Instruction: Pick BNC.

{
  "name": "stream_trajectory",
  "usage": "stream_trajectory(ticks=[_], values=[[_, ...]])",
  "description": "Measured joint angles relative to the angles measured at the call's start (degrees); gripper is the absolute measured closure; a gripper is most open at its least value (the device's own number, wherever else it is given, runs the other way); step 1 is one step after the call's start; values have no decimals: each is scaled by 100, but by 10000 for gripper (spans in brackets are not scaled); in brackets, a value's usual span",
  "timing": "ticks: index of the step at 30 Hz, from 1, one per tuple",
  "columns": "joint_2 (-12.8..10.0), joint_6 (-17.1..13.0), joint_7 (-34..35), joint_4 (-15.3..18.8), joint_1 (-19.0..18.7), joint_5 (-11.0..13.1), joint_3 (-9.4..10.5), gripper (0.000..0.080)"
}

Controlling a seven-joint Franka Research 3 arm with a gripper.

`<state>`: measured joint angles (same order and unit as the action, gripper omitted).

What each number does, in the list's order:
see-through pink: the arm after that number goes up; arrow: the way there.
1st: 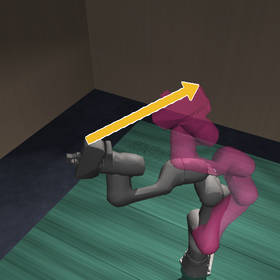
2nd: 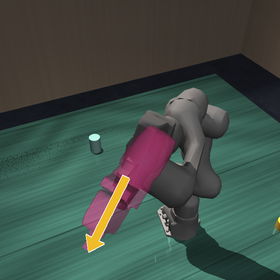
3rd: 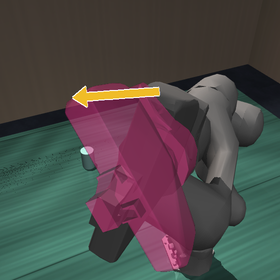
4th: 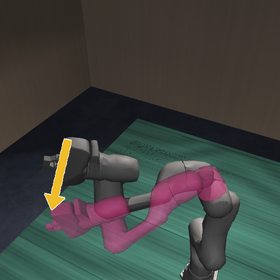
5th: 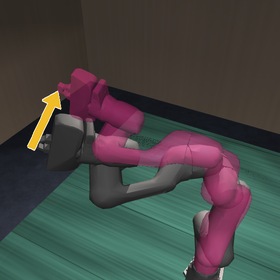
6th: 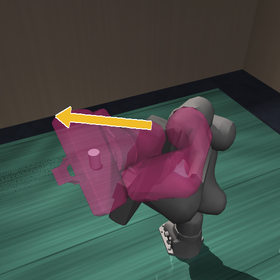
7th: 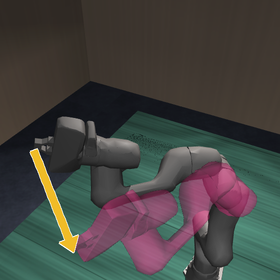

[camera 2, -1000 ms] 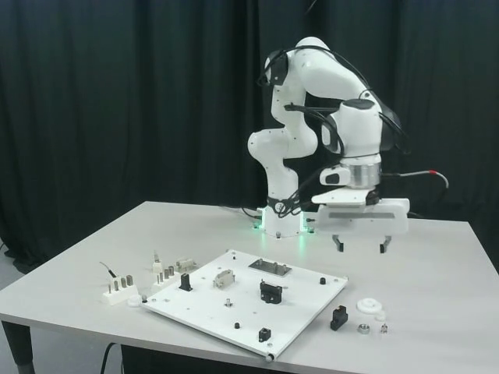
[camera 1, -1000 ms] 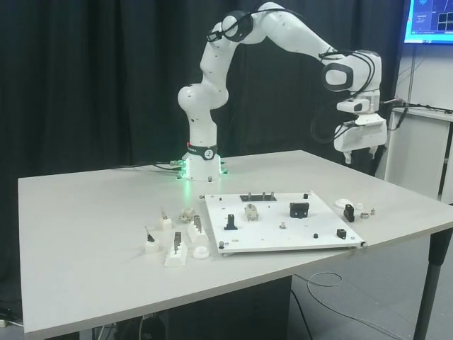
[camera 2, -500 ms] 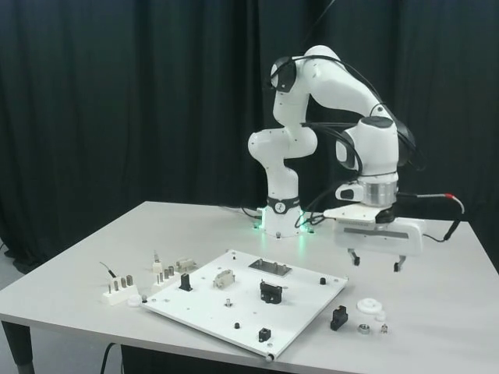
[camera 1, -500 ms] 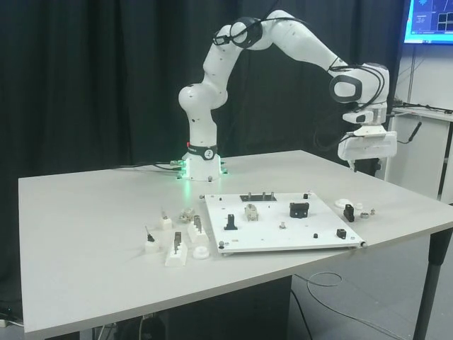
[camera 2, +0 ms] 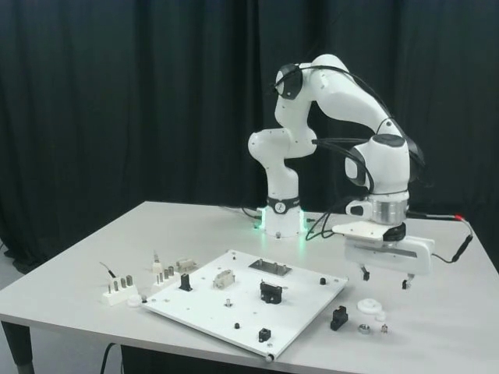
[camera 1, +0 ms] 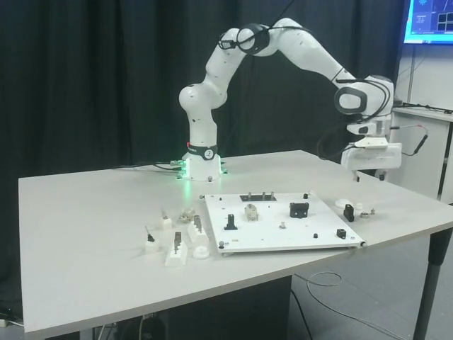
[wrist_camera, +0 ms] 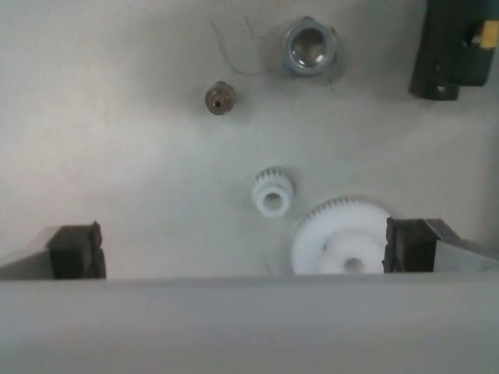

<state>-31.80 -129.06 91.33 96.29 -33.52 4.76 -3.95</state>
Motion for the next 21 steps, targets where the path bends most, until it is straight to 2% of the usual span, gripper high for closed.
stream_trajectory(ticks=[21], values=[[-894, -10, 19, -745, -216, -2, -119, 3]])
